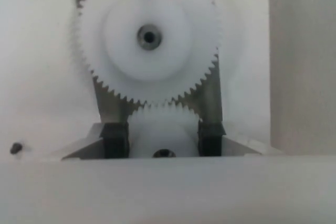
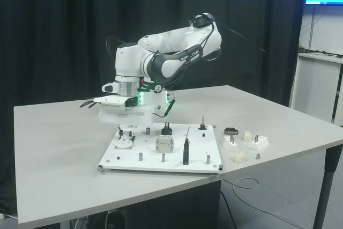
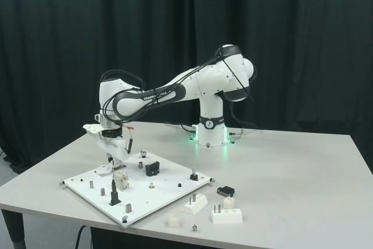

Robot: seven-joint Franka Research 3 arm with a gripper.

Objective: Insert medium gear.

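Two white gears (image 1: pixel 148 38), one white board (image 2: pixel 177 159), one grey table (image 2: pixel 59 148).

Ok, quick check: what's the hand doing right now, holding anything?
Hand: closed on a small white gear, low over the white board; its teeth mesh with the large white gear.

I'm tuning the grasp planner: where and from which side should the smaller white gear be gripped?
By its raised hub, from straight above, a finger on each side. The smaller gear lies flat on the white board, teeth meshed with the large gear, so the rim is unsuitable. The gripper straddles it this way.
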